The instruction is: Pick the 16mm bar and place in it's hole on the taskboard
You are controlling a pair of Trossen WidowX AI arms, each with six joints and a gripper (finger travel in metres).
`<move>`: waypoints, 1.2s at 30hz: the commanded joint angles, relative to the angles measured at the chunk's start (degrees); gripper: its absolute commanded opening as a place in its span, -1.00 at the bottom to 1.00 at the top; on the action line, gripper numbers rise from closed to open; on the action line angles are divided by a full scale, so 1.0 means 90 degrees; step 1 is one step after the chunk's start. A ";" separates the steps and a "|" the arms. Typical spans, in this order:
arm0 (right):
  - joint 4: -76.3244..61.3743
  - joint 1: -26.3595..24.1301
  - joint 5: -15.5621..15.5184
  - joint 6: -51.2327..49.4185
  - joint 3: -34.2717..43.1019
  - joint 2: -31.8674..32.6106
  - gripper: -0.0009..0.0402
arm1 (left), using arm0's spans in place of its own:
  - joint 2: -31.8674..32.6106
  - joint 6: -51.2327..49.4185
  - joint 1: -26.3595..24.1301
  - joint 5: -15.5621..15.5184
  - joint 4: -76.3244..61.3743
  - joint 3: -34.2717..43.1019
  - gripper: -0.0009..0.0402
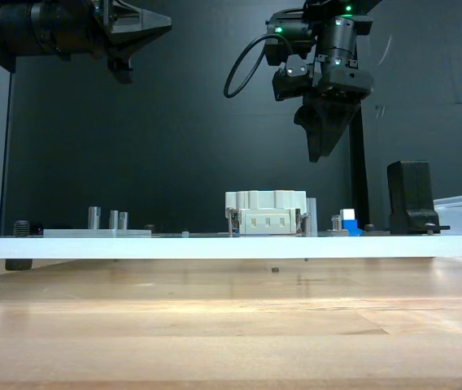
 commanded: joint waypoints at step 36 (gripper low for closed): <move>0.0058 0.0002 0.0002 0.0058 0.0005 0.0119 0.31 | 0.0000 0.0000 0.0000 0.0000 0.0000 0.0002 -0.96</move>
